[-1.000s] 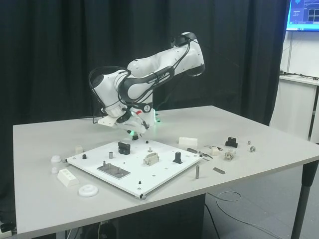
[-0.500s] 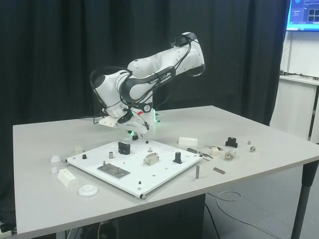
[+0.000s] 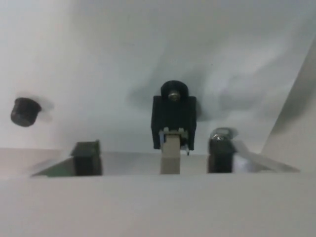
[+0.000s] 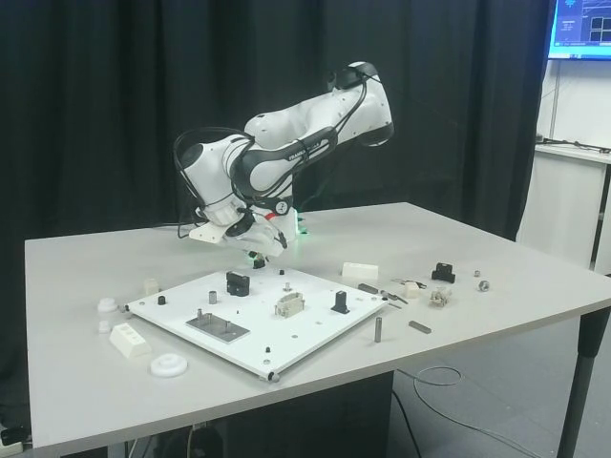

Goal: Remove Ethernet.

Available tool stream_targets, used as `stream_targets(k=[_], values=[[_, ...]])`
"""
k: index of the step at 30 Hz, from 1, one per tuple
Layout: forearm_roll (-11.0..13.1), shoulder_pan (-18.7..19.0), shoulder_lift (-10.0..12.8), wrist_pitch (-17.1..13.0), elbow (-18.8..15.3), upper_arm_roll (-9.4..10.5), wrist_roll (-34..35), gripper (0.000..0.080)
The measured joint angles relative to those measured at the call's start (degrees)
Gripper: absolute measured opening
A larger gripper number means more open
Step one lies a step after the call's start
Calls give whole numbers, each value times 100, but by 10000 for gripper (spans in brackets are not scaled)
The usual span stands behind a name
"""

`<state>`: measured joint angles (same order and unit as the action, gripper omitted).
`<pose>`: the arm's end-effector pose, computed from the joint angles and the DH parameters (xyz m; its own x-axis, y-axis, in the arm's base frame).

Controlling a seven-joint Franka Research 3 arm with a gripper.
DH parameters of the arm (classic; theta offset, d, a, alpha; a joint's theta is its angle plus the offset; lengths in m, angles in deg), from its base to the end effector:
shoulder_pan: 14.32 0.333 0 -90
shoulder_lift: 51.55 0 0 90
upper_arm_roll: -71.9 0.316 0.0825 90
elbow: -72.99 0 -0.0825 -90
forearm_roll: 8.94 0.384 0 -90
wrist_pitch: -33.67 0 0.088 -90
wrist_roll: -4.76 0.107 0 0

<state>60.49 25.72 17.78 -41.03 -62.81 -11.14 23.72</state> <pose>0.3216 -0.2517 0.1852 -0.4031 -0.7801 -0.4785 -0.9030 0.2542 0.3463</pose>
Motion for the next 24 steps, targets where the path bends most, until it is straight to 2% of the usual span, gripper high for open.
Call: stream_targets(k=[2, 3, 4, 5, 9, 10, 15, 16, 24], values=[[0, 3, 0, -1, 8, -3, -8, 684], [0, 6, 0, -1, 11, -5, -8, 522], [0, 7, 0, -1, 14, -8, -8, 522], [0, 9, 0, -1, 17, -11, -8, 358], [-32, 9, 9, -23, 9, -24, -8, 358], [-44, 8, 15, -29, 1, -29, -8, 196], [-87, 3, 37, -47, -20, -50, -8, 196], [-87, 3, 39, -47, -20, -50, -8, 77], [-87, 0, 45, -46, -21, -51, 0, 78]])
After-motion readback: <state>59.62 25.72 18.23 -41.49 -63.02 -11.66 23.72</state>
